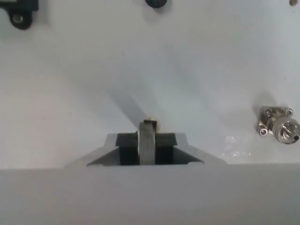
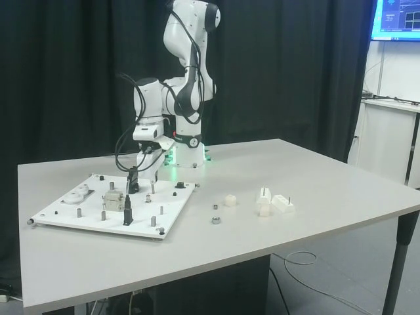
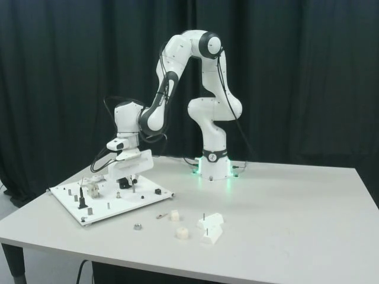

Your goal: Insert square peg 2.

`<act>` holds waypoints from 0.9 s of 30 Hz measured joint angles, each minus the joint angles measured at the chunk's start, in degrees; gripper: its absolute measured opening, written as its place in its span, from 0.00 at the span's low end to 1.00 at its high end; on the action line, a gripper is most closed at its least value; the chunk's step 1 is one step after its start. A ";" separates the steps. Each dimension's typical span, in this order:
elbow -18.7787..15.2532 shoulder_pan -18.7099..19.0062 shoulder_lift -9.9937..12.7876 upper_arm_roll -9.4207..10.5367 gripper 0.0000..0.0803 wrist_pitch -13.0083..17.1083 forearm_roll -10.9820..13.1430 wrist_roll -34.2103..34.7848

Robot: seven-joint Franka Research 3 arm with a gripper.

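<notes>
In the wrist view my gripper (image 1: pixel 148 143) is shut on a slim grey square peg (image 1: pixel 147 149) that stands upright between the black pads (image 1: pixel 127 149). The peg's tip points down at the bare white face of the task board (image 1: pixel 140 70). No hole shows under the tip. From the room cameras, the gripper (image 2: pixel 151 172) (image 3: pixel 126 181) hangs low over the back part of the white board (image 2: pixel 172 216) (image 3: pixel 145 204). Whether the peg touches the board I cannot tell.
A metal screw fitting (image 1: pixel 280 126) sits on the board close to the peg. A black bracket (image 1: pixel 19 14) and a black knob (image 1: pixel 155 3) lie farther off. Small posts and a metal block (image 2: pixel 113 201) stand on the board. White blocks (image 2: pixel 274 201) and a nut (image 2: pixel 214 220) lie on the grey table.
</notes>
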 joint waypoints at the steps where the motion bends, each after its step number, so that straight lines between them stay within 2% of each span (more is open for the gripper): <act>1: 0.00 0.00 0.02 0.00 0.09 0.03 0.17 -0.22; 27: 0.00 -0.09 0.37 -0.01 0.09 0.66 1.64 -2.10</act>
